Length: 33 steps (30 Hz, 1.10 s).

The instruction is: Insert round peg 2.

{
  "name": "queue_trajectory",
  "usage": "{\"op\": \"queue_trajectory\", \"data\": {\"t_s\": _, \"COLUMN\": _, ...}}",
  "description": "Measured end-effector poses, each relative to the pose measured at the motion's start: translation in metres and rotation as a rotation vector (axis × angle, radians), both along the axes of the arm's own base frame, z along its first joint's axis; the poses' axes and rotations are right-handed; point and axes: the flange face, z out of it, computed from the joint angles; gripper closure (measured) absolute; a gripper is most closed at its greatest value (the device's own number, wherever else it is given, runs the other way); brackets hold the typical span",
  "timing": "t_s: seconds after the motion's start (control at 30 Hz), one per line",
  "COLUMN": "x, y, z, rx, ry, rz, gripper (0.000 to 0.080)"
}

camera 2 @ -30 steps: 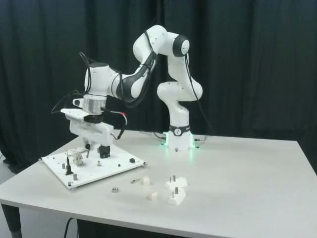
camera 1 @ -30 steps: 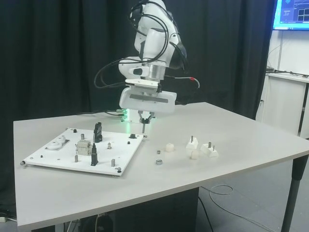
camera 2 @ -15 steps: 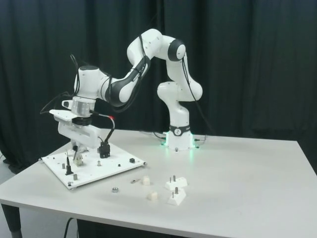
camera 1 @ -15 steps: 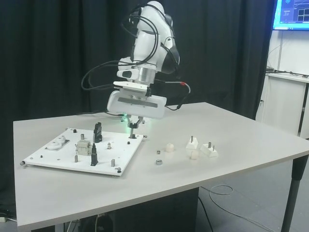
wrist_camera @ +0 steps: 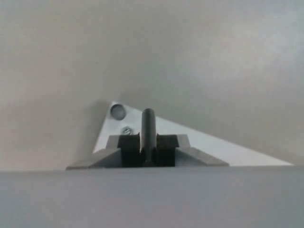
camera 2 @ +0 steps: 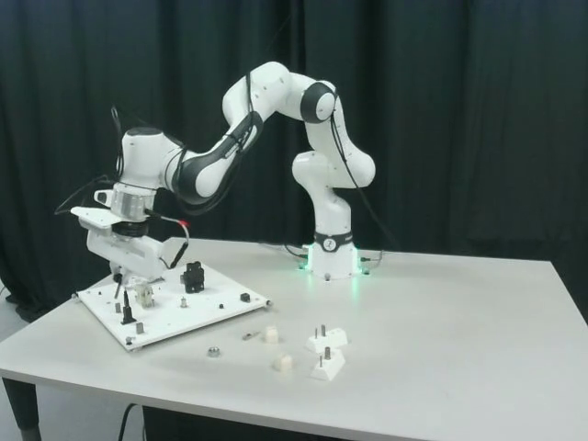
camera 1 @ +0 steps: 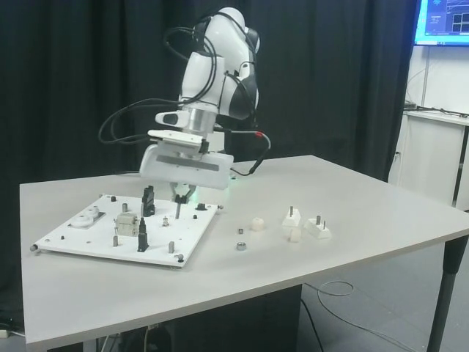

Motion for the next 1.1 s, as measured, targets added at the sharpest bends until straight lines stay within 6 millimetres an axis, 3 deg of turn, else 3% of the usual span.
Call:
{"op": "queue_trajectory", "data": {"t_s": 0.5, "x": 0.007, "y": -0.031, "z": -0.025, "rx": 0.044, "ry": -0.023, "rz": -0.010, "gripper": 0.0735}}
{"op": "queue_trajectory", "data": {"t_s": 1.1, "x": 0.000, "y": -0.026, "z": -0.054, "rx": 0.148, "ry": 0.084, "rz": -0.021, "gripper": 0.0735}}
